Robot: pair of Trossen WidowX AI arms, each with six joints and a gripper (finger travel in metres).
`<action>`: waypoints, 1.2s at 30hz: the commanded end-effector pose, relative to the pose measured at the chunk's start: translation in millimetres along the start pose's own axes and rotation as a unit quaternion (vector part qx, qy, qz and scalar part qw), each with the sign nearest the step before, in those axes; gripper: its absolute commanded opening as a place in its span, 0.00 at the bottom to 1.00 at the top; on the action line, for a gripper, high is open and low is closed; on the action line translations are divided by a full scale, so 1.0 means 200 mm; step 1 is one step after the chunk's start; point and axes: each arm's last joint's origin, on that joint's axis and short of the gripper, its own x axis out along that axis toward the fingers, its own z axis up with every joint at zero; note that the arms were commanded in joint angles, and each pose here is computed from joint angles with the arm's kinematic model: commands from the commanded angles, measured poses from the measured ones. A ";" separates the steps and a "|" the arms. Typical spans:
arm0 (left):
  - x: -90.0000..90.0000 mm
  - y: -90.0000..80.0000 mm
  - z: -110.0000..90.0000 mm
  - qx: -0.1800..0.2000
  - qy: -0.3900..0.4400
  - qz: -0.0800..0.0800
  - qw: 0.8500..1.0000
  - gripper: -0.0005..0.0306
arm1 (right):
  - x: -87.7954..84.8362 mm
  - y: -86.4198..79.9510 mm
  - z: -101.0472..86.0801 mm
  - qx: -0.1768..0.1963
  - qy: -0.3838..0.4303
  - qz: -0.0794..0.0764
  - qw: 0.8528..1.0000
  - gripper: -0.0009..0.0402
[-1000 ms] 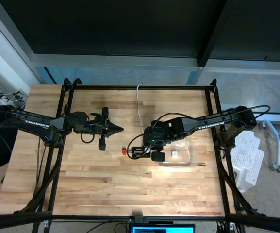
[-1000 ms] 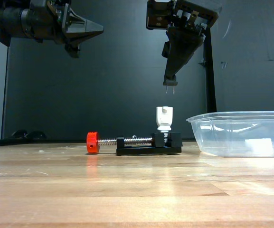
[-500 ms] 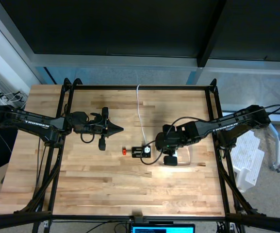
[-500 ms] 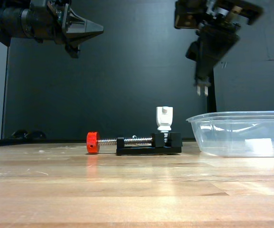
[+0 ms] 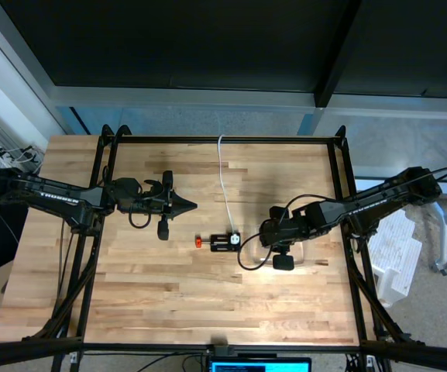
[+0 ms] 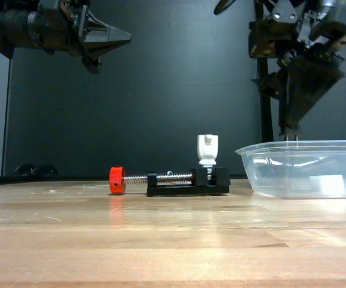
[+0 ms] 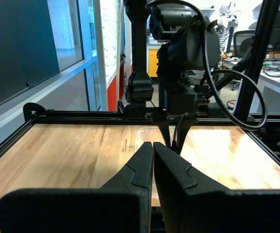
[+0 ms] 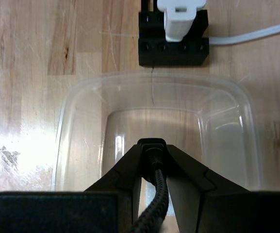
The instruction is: Remove the power plug from the receptacle and place in the container
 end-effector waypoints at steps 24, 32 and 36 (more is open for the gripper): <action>0.00 0.00 0.00 0.000 0.000 0.000 1.000 0.02 | 0.11 -0.01 -0.14 0.007 -0.002 0.004 1.000 0.04; 0.00 0.00 0.00 0.000 0.000 0.000 1.000 0.02 | 0.11 0.00 -0.14 0.018 -0.010 0.007 1.000 0.26; 0.00 0.00 0.00 0.000 0.000 0.000 1.000 0.02 | 0.10 -0.01 -0.15 0.017 -0.010 0.007 1.000 0.34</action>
